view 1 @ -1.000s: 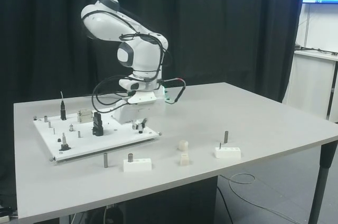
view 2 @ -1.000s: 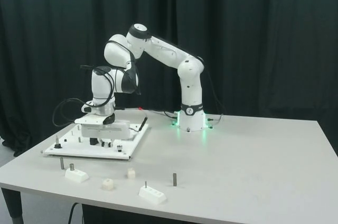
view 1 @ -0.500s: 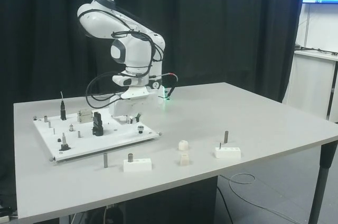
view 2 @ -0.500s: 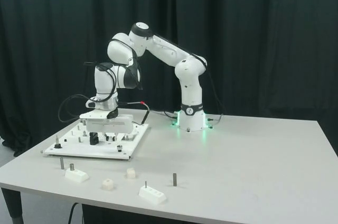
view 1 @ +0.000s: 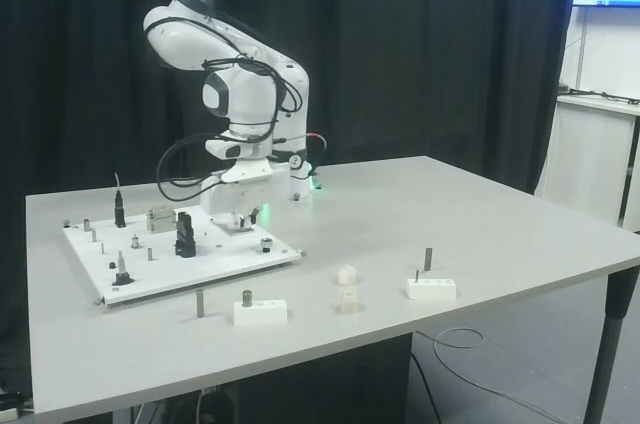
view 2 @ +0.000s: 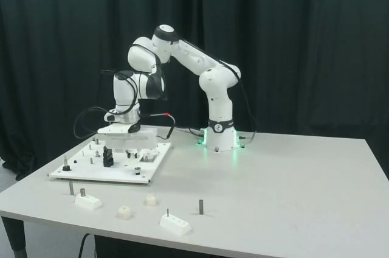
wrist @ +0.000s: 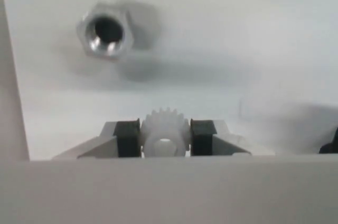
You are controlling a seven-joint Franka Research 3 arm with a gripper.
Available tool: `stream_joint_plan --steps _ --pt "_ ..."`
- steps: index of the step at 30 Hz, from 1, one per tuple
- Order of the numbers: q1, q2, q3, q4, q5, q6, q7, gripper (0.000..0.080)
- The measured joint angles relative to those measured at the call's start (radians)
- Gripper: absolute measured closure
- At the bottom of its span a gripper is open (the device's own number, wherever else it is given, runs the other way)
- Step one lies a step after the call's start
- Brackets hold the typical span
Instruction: Insert small gear.
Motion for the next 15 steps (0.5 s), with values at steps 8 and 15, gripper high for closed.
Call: stream_joint_plan --steps 8,15 --pt "-0.074 0.000 0.016 -0.059 -0.001 0.004 -0.021 0.0604" --pt "-0.133 0.000 0.028 -0.109 -0.008 0.015 -0.037 0.0604"
